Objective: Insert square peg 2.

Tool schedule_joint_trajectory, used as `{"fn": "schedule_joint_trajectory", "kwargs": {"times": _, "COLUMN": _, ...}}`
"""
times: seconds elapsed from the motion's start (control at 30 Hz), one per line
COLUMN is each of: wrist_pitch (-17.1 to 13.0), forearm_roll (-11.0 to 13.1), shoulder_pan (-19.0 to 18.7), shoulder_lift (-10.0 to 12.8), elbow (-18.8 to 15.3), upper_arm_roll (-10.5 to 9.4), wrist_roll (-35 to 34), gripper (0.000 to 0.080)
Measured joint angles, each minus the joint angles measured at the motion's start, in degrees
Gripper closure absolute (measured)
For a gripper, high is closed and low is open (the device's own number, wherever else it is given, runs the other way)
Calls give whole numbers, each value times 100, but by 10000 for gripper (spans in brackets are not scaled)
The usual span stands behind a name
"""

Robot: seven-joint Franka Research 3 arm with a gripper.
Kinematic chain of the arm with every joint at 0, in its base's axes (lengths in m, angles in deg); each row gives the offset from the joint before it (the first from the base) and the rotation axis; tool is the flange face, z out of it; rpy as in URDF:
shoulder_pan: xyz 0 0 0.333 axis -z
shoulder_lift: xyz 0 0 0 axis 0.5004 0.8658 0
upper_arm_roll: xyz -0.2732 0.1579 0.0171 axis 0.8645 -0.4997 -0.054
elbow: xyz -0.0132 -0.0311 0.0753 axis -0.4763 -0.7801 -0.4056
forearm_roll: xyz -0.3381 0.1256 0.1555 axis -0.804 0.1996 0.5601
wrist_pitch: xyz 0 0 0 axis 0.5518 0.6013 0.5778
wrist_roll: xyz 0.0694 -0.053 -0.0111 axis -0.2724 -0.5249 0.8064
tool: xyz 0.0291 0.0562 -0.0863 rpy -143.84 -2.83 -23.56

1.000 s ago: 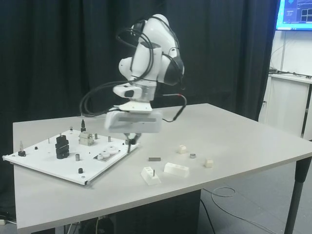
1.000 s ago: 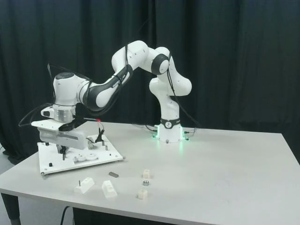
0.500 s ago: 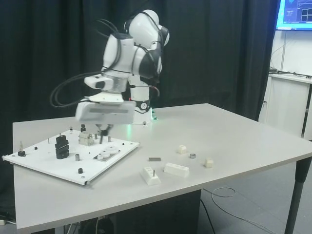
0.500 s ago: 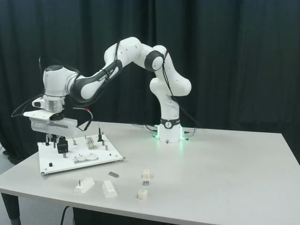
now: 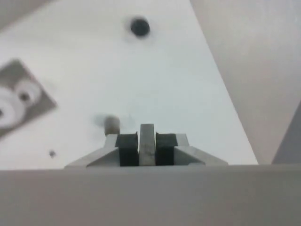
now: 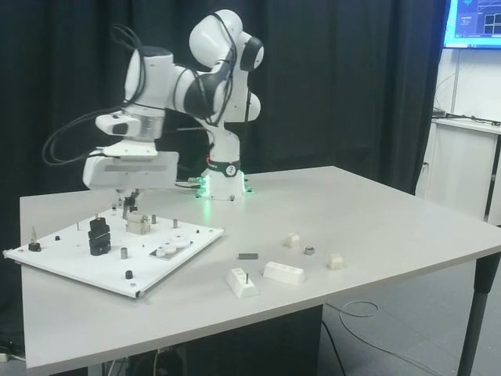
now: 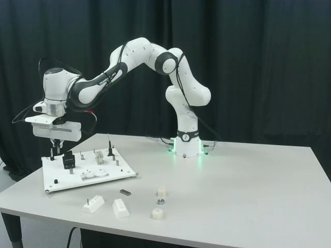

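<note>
In the wrist view my gripper point(image 5: 146, 145) is shut on a slim grey square peg point(image 5: 146, 133), clamped between the two black pads point(image 5: 126, 144). It hangs just above the white assembly board point(image 5: 178, 84). From the room, the gripper point(image 6: 127, 205) hovers over the board's point(image 6: 82, 266) far left part, behind a black block point(image 6: 98, 235), with the peg point(image 6: 126, 208) pointing down. The second room view shows the gripper point(image 7: 53, 150) above the board point(image 7: 62, 182) near the black block point(image 7: 68, 160). The hole under the peg is hidden.
The board carries white gears point(image 6: 172, 246), a small grey fixture point(image 6: 138, 222) and several upright pins. On the grey table beside it lie white blocks point(image 6: 283, 272), a white block with a pin point(image 6: 241, 282), a grey bar point(image 6: 248, 255) and a nut point(image 6: 310, 251).
The arm has swung from the board's near right edge across to its far left part, carrying the peg. The fingers stayed shut.
</note>
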State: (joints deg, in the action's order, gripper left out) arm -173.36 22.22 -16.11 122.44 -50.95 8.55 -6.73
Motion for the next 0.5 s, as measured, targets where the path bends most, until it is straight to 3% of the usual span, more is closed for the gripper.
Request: {"fn": "schedule_joint_trajectory", "kwargs": {"times": 0.5, "wrist_pitch": -96, "forearm_roll": 44, "shoulder_pan": 217, "shoulder_lift": -378, "elbow": -629, "upper_arm_roll": 451, "wrist_roll": 1283, "gripper": 728}}
